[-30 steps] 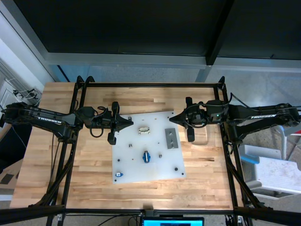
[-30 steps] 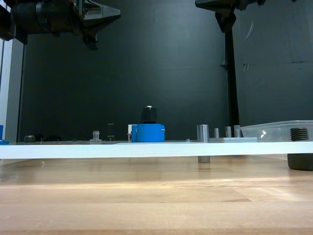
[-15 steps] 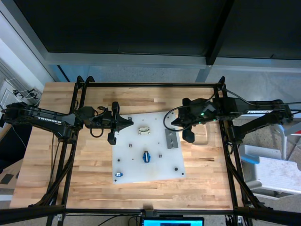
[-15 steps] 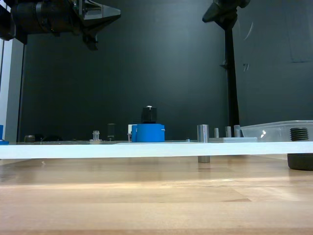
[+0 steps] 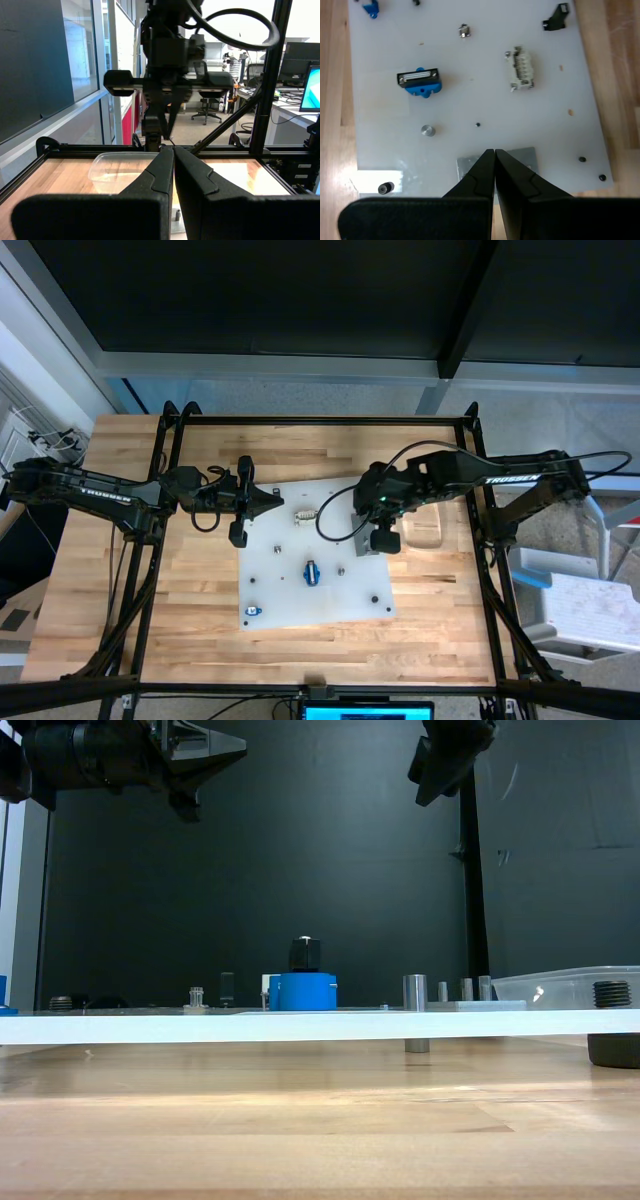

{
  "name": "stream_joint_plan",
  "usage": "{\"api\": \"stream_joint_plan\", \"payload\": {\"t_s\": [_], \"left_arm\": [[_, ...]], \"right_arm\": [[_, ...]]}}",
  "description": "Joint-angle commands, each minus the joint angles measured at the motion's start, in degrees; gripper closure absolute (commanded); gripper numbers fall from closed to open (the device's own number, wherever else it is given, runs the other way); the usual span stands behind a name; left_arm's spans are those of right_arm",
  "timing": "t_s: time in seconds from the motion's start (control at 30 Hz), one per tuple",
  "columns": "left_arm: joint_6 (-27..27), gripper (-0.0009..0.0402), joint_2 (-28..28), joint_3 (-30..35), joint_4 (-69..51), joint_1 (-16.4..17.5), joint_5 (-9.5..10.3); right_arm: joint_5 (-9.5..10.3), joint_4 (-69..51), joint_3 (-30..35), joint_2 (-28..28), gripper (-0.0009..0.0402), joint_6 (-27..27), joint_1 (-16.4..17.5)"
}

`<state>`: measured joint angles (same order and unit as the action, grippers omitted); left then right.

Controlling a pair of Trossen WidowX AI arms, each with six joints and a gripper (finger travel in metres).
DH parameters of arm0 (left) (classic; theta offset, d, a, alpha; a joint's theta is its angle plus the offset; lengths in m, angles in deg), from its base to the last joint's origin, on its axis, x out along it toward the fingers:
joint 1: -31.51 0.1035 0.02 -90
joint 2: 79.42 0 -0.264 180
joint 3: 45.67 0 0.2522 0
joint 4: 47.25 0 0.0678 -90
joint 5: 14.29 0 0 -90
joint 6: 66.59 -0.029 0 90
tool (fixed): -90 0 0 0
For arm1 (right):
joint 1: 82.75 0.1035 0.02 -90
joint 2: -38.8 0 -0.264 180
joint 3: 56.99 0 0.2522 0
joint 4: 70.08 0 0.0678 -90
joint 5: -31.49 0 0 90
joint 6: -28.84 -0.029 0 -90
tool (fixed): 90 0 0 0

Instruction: Pick the 16mm cylinder and place it in the container

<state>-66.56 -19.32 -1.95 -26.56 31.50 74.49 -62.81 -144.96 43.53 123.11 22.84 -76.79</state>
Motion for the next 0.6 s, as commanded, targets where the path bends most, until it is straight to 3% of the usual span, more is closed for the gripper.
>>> {"api": "stream_joint_plan", "payload": {"t_s": [0.03, 0.6], "left_arm": [[0.0, 0.0393, 0.0, 0.0, 0.0, 0.0, -0.02], [0.0, 0.0393, 0.0, 0.0, 0.0, 0.0, -0.02]], "right_arm": [[-0.09, -0.8, 1.5, 2.2, 0.0393, 0.5, 0.7], [-0.13, -2.4, 4.2, 11.4, 0.0393, 0.2, 6.0]]}}
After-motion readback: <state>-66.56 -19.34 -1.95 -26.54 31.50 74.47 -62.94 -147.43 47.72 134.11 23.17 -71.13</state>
